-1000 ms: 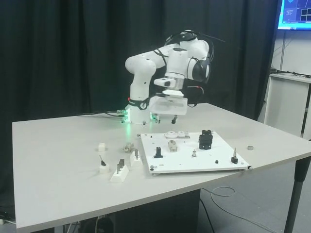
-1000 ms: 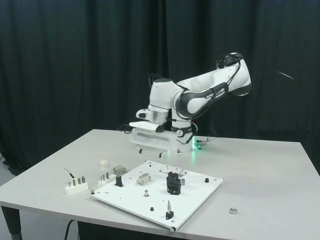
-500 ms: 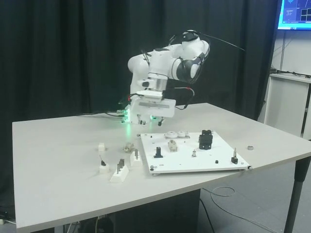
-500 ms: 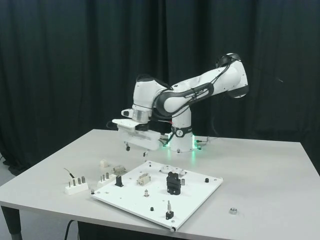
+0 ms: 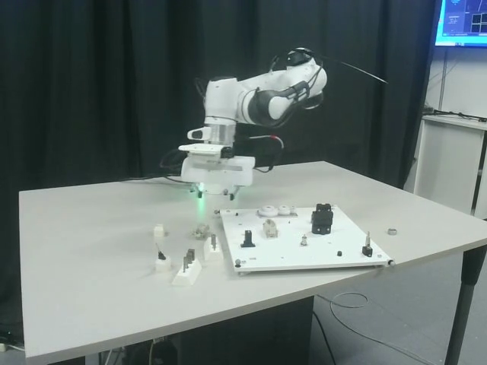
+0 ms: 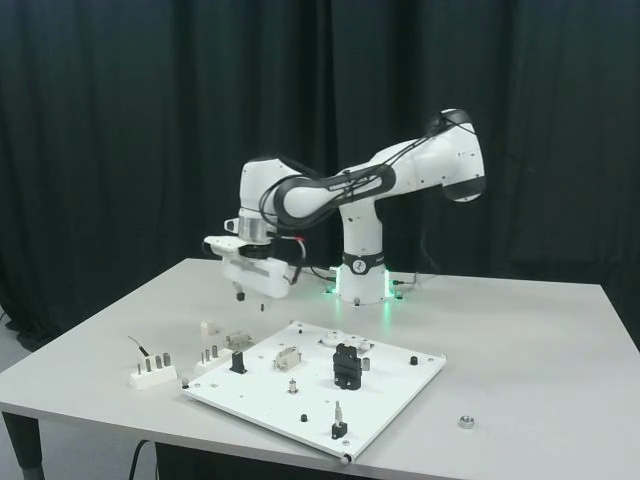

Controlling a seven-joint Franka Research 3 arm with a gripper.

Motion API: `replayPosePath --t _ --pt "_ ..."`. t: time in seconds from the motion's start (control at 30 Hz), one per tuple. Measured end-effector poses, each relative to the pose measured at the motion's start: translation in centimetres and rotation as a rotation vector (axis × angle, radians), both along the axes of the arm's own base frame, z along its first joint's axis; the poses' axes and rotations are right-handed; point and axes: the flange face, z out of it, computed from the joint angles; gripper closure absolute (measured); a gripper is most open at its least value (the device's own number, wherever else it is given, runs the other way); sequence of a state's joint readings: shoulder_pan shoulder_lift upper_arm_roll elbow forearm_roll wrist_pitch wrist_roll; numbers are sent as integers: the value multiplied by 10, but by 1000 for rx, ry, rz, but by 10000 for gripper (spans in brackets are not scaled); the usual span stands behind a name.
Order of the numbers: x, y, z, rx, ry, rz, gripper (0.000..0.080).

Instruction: Pick waterproof.

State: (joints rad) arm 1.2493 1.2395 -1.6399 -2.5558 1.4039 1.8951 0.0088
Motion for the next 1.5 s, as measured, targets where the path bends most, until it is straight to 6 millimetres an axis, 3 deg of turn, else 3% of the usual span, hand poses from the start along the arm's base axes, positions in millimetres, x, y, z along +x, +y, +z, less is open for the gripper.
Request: replayPosePath --t 0.53,0.93,1.5 --pt "-16 -34 -19 106 22 -273 3" --pt "-15 -43 -43 109 23 -353 3" --pt "-4 -41 -70 65 57 -332 3"
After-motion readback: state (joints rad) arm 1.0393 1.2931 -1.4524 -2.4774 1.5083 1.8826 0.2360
